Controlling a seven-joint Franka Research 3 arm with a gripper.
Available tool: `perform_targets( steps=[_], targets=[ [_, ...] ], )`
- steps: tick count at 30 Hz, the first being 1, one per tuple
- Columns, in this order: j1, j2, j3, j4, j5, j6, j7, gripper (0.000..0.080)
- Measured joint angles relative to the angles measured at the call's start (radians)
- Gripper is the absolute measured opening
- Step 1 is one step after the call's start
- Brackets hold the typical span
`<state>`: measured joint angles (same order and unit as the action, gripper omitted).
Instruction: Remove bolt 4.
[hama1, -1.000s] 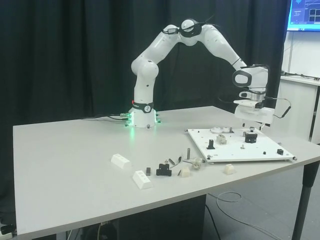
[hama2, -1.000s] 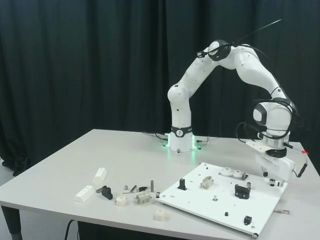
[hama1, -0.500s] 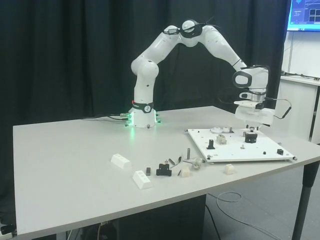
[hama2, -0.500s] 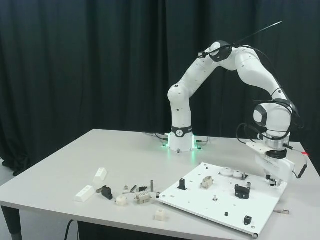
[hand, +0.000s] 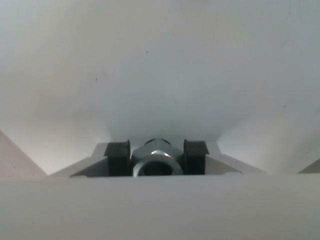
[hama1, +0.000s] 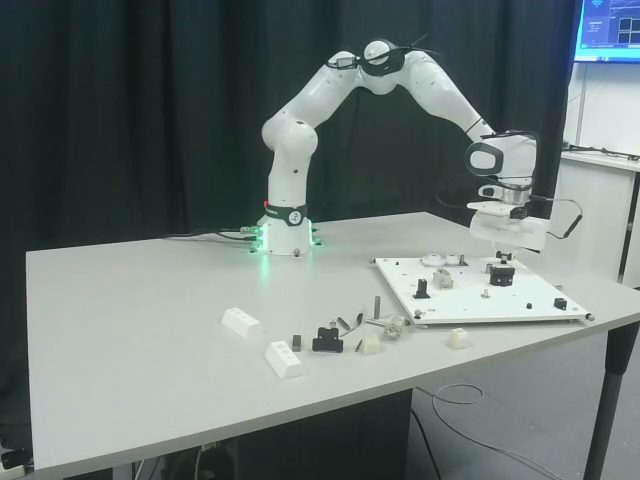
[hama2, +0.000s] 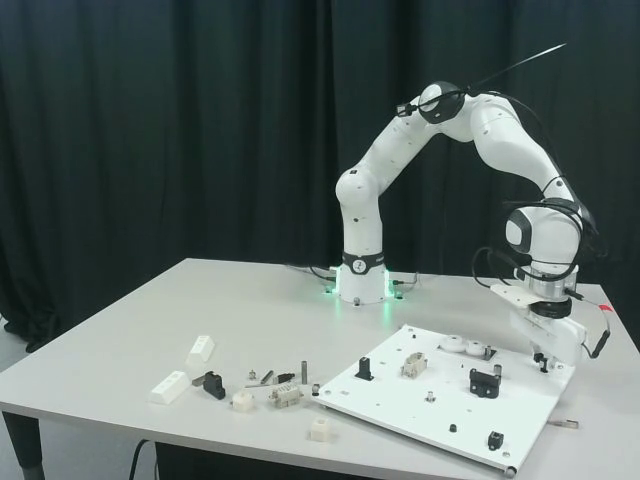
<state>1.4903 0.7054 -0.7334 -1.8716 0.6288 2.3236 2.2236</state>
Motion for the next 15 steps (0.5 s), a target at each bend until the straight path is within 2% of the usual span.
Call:
perform_targets(
  steps=[8, 15],
  targets=[
    [0.002, 0.001, -0.001, 0.000, 0.000, -0.001, -0.031, 0.0226],
    [0.006, 0.002, -0.004, 0.000, 0.000, 0.000, -0.118, 0.0225]
  ],
)
